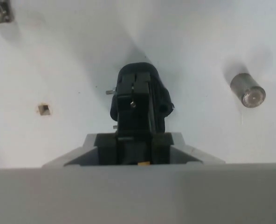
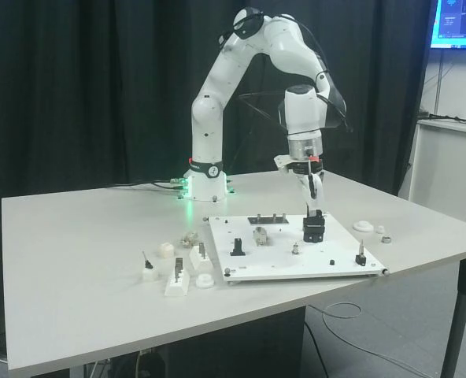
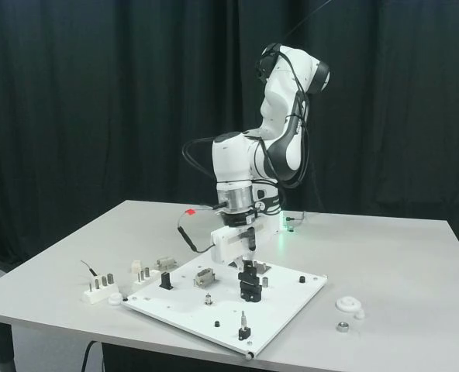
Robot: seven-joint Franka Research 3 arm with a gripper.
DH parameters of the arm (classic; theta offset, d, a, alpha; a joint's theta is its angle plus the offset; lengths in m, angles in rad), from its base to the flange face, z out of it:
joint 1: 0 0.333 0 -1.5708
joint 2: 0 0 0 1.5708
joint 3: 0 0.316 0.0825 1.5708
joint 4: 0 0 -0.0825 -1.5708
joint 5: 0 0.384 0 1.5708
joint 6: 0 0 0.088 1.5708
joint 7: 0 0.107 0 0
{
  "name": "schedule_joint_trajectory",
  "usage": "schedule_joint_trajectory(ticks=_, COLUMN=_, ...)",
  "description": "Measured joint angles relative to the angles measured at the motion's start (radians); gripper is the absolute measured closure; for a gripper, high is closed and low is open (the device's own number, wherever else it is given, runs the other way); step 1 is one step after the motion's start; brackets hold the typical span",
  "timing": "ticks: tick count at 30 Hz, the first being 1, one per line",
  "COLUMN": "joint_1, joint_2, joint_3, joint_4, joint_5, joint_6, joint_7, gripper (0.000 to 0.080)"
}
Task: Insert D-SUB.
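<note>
End effector [image 1: 134, 140]: fingers [image 1: 128, 135] clamped on black D-SUB connector [image 1: 138, 95], held upright at the white board [image 3: 284, 306] (contact with board not discernible). Grey metal cylinder [image 1: 248, 90] stands nearby. Board lies on grey table [image 2: 75, 236].

The grey table [image 2: 75, 236] carries a white board [image 2: 296, 264] that lies flat directly beneath the gripper [image 2: 312, 206]. Off the board's edge on one side of the gripper, small white holders [image 2: 178, 277] with upright pins stand on the bare tabletop, with a small white block [image 2: 167, 249] near them. On the opposite side of the gripper, well apart from those, a white gear-like disc [image 2: 364, 226] and a small ring [image 2: 387, 238] rest on the table. The arm's base [image 2: 205, 183] is bolted to the table behind the gripper.
</note>
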Motion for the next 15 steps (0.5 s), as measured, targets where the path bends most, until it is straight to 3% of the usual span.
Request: schedule_joint_trajectory(ticks=15, joint_1=0.009, joint_2=0.000, joint_3=-0.002, joint_4=0.001, joint_5=0.002, joint_6=-0.010, joint_7=0.000, gripper=0.0656)
